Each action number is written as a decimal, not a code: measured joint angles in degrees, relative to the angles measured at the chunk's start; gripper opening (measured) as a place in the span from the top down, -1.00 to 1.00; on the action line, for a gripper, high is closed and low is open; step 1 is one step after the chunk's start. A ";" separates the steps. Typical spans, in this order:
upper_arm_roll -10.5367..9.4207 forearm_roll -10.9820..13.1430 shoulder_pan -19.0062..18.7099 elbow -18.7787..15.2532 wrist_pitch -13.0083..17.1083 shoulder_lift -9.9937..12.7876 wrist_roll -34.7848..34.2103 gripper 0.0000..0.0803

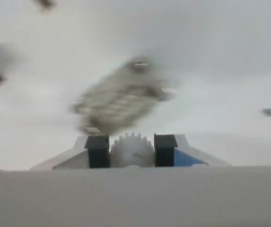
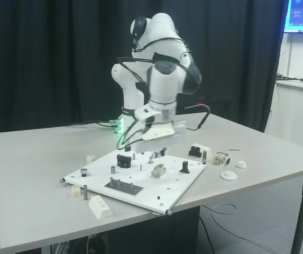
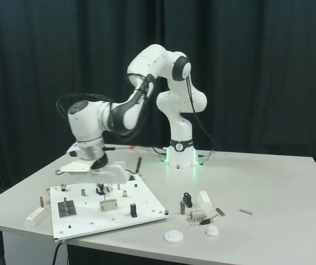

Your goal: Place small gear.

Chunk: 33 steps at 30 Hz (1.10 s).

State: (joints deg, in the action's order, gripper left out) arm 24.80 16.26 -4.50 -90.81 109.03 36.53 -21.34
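Observation:
The small white gear (image 1: 132, 150) sits between the two black fingertips (image 1: 98, 150) of my gripper (image 1: 132, 152), which is shut on it. Seen from the room, the gripper (image 2: 159, 151) hangs a little above the middle of the white board (image 2: 180, 182), close to the upright pegs there. In the second room view the gripper (image 3: 100, 186) is likewise low over the board (image 3: 146, 212). Beneath the gear, the wrist view shows a blurred grey metal block (image 1: 121, 99).
The board carries several pegs, a grey block (image 2: 157, 170), black fixtures (image 2: 124, 160) and a grey plate (image 2: 123, 187). Two white discs (image 2: 228, 175) (image 2: 241, 164) lie on the table beside the board. A white wedge (image 2: 100, 206) rests near the front table edge.

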 joint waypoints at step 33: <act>-8.35 -0.20 -22.20 -5.72 6.58 -3.70 -33.44 0.51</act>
State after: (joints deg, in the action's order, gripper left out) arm 16.45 16.06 -26.70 -96.53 115.61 32.83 -54.78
